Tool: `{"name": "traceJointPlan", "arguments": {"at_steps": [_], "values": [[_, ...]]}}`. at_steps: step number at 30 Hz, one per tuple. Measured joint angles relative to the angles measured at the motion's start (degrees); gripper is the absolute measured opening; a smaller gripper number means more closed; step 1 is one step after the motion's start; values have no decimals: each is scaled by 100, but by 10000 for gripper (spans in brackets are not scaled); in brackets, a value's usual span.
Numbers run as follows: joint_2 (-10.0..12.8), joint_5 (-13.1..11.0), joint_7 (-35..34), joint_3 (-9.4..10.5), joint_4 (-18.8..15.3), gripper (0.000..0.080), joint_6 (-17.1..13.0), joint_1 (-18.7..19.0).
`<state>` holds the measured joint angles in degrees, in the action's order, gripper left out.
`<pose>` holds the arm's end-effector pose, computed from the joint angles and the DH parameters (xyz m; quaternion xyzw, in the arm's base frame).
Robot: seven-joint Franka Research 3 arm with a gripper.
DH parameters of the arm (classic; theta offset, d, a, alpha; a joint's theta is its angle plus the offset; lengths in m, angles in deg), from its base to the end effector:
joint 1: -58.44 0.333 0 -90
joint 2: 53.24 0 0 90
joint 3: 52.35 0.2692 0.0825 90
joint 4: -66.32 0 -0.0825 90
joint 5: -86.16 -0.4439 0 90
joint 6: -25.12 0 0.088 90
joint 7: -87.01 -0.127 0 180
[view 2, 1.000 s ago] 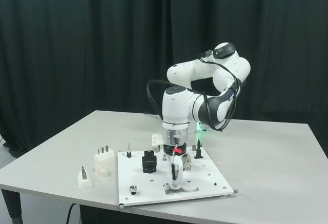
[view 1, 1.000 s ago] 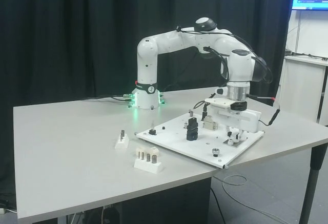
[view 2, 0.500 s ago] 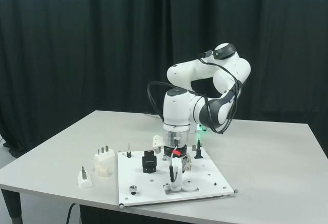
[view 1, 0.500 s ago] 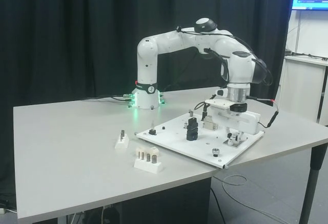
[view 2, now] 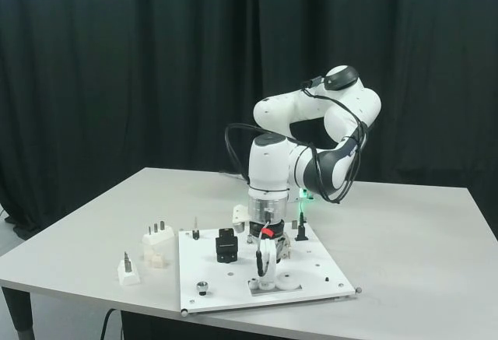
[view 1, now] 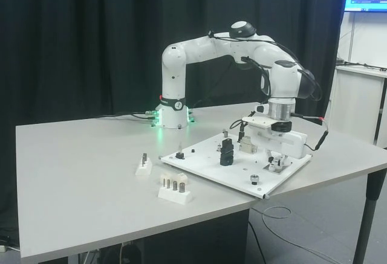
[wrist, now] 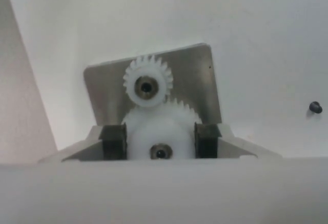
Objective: Insert medium gear.
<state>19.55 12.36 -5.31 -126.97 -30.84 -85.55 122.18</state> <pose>0.6889 0.0166 0.1647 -0.4926 0.8696 -0.0304 0.0158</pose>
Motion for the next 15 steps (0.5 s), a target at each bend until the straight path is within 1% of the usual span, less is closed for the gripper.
{"name": "traceJointPlan", "arguments": {"at_steps": [7,8,13,14,15], "values": [[2,-11,0,26,2,280,9,-16],[3,-12,0,34,2,443,7,-22],[6,-12,-25,42,6,443,-107,-49],[6,-11,-55,40,7,697,-139,-54],[6,-12,-87,36,8,697,-158,-58]]}}
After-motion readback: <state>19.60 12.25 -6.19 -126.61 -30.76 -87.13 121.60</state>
